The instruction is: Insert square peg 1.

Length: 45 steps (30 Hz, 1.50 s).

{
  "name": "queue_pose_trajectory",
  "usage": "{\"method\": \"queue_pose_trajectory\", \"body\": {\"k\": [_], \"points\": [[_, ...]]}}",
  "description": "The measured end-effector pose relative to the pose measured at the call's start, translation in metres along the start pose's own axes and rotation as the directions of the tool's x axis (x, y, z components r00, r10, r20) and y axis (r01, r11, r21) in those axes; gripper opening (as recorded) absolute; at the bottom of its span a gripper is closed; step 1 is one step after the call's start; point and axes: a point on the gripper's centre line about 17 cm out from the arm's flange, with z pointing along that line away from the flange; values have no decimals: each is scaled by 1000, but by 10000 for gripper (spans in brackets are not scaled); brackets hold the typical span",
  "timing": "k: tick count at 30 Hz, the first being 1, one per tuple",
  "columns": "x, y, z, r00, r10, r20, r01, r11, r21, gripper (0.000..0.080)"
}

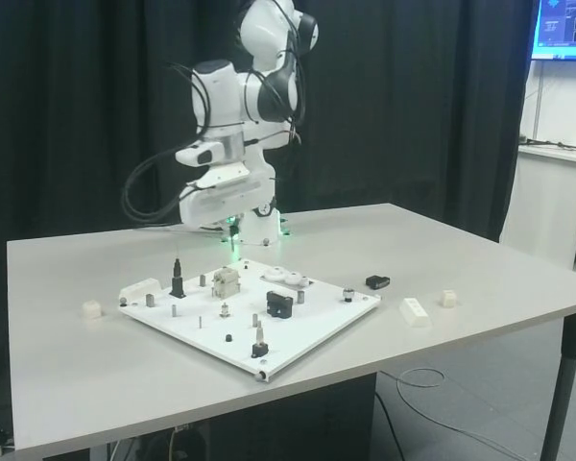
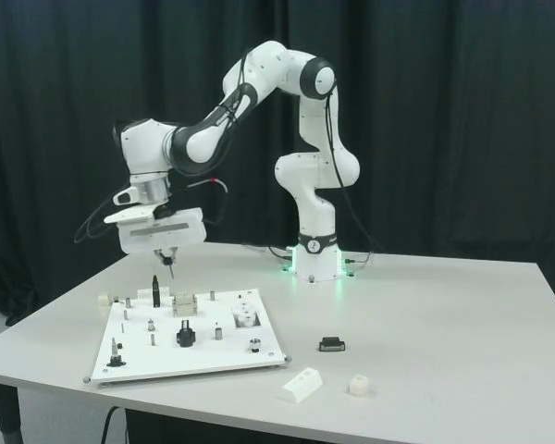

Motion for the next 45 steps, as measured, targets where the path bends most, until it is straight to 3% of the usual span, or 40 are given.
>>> {"method": "queue_pose_trajectory", "body": {"k": [7,20,33,45], "points": [[8,-16,10,998,-65,5,65,998,-15,27],[17,-25,39,989,-145,18,146,984,-105,27],[17,-22,67,986,-166,-4,162,968,-190,27],[18,-24,82,984,-180,-6,175,959,-224,27]]}}
